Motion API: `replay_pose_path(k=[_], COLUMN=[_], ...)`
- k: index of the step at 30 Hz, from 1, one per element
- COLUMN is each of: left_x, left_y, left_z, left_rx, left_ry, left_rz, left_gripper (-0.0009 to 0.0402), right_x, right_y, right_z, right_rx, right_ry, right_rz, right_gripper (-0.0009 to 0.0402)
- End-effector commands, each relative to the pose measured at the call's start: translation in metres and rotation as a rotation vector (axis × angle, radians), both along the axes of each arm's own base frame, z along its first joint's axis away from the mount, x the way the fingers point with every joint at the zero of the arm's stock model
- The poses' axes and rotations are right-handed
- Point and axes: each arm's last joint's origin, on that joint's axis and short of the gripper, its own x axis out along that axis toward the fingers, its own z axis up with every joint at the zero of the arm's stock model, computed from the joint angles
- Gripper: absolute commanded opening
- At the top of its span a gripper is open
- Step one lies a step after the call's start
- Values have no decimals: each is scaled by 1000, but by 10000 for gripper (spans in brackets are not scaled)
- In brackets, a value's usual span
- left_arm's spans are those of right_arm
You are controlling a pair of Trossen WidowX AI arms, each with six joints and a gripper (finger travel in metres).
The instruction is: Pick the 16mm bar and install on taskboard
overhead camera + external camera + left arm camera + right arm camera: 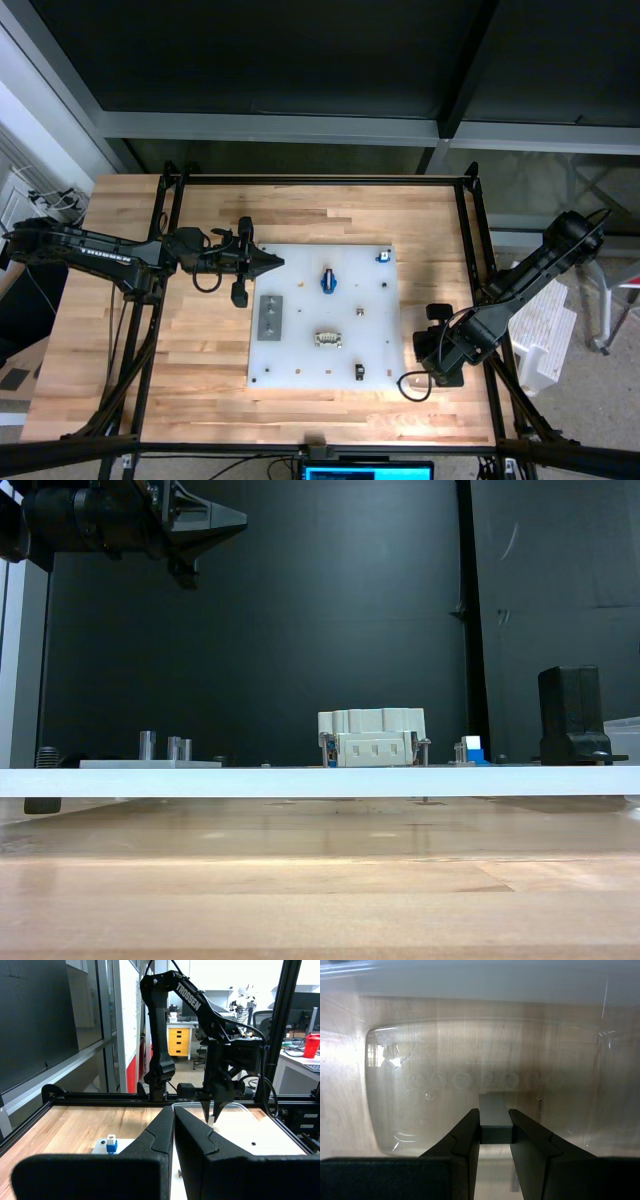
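Clear tray (374, 1060) sitting on table (200, 380) right of white board (300, 370); faint moulded rings showing on tray floor. Right gripper (212, 1117) pointing down into tray, fingers clamping small dark grey bar (494, 1107) between tips. Bar hanging low over tray floor; cannot tell if touching. Long axis seeming to run in line with fingers, pointing down at tray. Left gripper (274, 263) hovering high over board's far left corner, fingers pressed together.

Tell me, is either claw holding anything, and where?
The right gripper pinches the 16mm bar by its sides, over a clear tray. The left gripper, raised near the taskboard, holds nothing.
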Motion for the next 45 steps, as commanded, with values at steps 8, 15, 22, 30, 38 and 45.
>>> replay_pose_path(k=[8, 15, 22, 30, 38, 45], left_x=[0, 0, 0, 0, 0, 0], left_y=[0, 0, 0, 0, 0, 0], left_z=[0, 0, 0, 0, 0, 0], left_rx=[0, 0, 0, 0, 0, 0], left_ry=[0, 0, 0, -1, 0, 0], left_rz=[0, 0, 0, 0, 0, 0], left_gripper=[0, 0, 0, 0, 0, 0], right_x=[4, 5, 5, 19, 48, 70], right_y=[3, 3, 2, 7, 20, 32], right_z=[37, 65, 70, 71, 74, 72], right_rx=[26, 3, -4, -5, -8, -20], right_ry=[-28, -6, 2, 4, 6, 10], right_rz=[-3, -8, -10, -35, -71, -82], right_gripper=[2, 2, 2, 2, 2, 2])
